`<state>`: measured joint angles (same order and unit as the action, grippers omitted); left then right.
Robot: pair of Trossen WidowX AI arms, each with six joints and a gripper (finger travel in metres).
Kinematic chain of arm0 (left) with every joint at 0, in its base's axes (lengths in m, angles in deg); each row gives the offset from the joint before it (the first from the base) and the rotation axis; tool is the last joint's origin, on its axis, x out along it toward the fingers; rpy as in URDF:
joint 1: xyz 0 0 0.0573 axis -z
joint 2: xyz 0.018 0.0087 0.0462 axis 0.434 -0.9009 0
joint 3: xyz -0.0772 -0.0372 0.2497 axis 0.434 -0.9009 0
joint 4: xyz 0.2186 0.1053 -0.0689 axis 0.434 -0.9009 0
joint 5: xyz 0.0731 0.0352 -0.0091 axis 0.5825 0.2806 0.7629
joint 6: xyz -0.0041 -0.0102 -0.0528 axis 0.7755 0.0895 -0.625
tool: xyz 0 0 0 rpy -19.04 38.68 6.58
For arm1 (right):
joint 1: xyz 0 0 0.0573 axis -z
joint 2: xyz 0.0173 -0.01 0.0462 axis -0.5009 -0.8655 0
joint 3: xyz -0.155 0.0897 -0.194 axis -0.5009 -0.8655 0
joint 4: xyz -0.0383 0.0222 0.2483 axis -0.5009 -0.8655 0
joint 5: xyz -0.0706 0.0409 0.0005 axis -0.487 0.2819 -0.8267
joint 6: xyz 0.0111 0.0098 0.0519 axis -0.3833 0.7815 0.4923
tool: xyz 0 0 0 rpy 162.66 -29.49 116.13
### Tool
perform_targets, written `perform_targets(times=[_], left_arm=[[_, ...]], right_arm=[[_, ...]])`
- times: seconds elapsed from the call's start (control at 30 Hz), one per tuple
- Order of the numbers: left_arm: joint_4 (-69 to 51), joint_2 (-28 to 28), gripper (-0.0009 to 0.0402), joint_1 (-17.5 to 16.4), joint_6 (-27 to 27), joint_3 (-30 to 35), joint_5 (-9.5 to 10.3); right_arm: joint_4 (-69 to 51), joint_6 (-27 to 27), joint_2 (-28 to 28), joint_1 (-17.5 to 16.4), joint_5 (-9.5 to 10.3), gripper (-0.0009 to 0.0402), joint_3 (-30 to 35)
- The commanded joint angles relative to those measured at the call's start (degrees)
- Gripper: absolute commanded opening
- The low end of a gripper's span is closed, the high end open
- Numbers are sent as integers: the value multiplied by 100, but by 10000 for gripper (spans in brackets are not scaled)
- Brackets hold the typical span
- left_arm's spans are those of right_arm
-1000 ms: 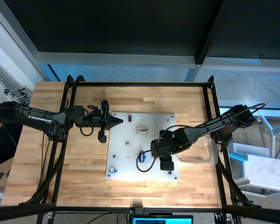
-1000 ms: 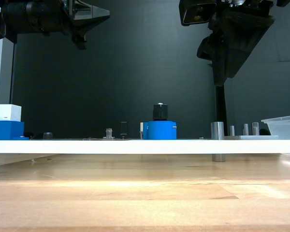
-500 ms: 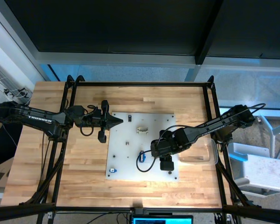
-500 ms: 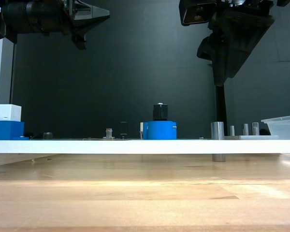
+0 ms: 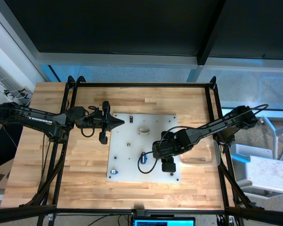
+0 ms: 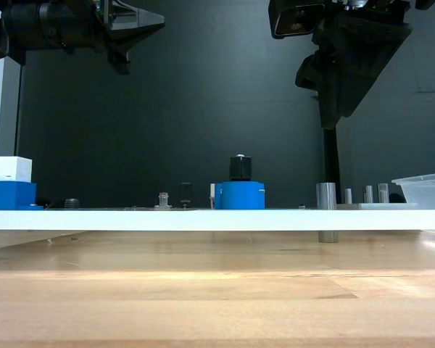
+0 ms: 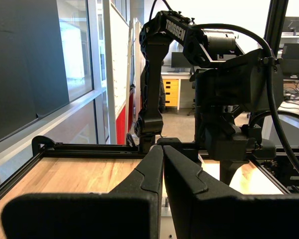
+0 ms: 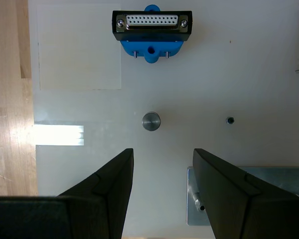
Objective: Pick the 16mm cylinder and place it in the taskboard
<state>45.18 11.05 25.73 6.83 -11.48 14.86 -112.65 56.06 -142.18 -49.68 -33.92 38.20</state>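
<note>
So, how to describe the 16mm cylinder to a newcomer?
On the white taskboard, look beneath the open right gripper; the shut left gripper hangs over the board's left edge. The 16mm cylinder stands upright: a silver round peg, unlike the blue connector fitting and flat grey block.

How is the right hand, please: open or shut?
Open: right hand, fingers apart, hangs above the 16mm cylinder. Left hand, shut, hovers over the taskboard edge.

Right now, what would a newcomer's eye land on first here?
First, the open right gripper hanging over the taskboard, with the 16mm cylinder standing upright in the board right beneath it. Then the blue fitting with its pin connector nearby on the board, and the left gripper, shut, parked high over the board's left edge.
</note>
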Motion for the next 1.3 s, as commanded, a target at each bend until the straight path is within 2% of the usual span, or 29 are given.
perform_targets(times=[0.03, 1.3], left_arm=[[2, 0, 0, -2, 2, 0, -2], [2, 0, 0, 0, 0, 0, -2]], right_arm=[[13, 2, -2, -2, 0, 165, 2], [197, 2, -2, -2, 0, 165, 2]])
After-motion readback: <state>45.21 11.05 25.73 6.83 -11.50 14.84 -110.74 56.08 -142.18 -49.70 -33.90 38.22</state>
